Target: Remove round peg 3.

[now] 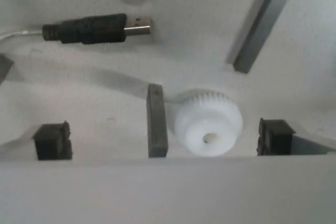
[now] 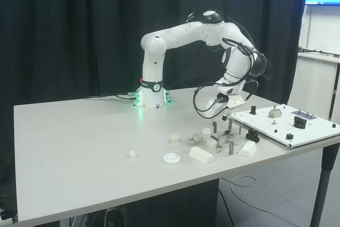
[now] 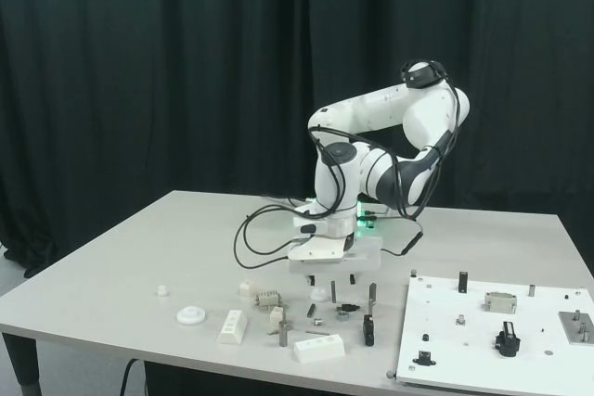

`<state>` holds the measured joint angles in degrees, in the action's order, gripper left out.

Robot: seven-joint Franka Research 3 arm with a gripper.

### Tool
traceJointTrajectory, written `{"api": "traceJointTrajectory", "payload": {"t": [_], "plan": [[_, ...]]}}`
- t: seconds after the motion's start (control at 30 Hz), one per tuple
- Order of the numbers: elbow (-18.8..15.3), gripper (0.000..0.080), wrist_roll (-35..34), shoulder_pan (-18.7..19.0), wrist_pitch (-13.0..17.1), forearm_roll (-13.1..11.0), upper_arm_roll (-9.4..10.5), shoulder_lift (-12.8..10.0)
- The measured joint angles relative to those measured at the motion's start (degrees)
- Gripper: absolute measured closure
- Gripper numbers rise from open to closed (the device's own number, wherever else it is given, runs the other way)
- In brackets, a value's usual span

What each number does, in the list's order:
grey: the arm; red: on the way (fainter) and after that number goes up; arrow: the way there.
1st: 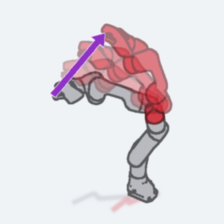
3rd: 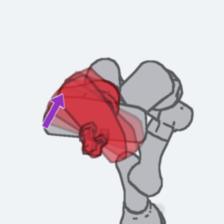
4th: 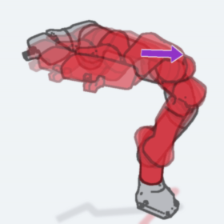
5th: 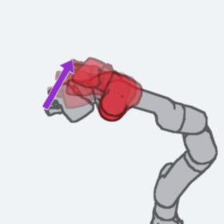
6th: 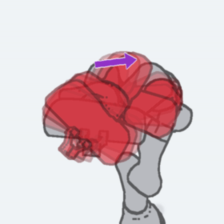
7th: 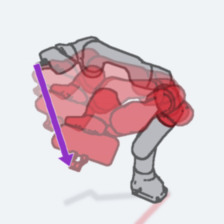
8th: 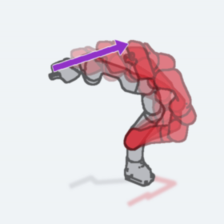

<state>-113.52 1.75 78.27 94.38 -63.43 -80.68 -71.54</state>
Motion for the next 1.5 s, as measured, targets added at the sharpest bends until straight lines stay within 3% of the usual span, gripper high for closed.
{"api": "traceJointTrajectory", "payload": {"t": [1.5], "plan": [[2.0, 0.0003, -1.2, 0.0, -2.0, 1.8, -2.62, 0.1]]}}
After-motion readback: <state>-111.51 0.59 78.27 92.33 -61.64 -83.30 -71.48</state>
